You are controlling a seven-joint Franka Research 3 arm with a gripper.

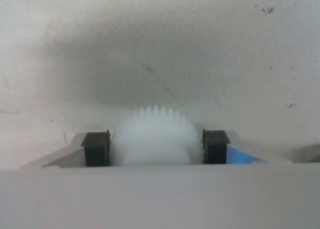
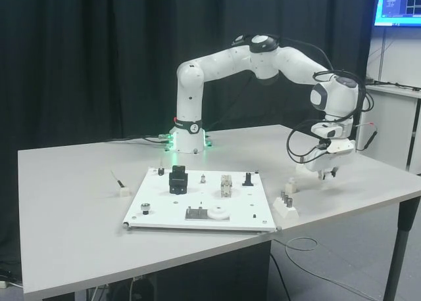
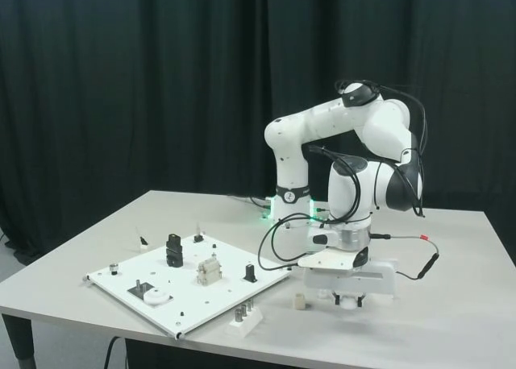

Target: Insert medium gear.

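Note:
In the wrist view a white toothed medium gear [image 1: 156,137] sits between my two black fingertips [image 1: 96,148], and the gripper [image 1: 156,148] is shut on it. The gear is held a little above the grey table. In the first room view the gripper [image 2: 327,174] hangs to the right of the white assembly board [image 2: 200,197], apart from it. In the second room view the gripper [image 3: 348,301] is low over the table, right of the board [image 3: 187,282]. Another white gear [image 2: 218,213] lies on the board near its front edge.
The board carries a black block [image 2: 177,181], a small metal part [image 2: 226,185] and several pegs. A white stand with pegs [image 2: 286,205] and a small white block [image 2: 290,185] sit between board and gripper. A small holder [image 2: 122,190] stands left of the board.

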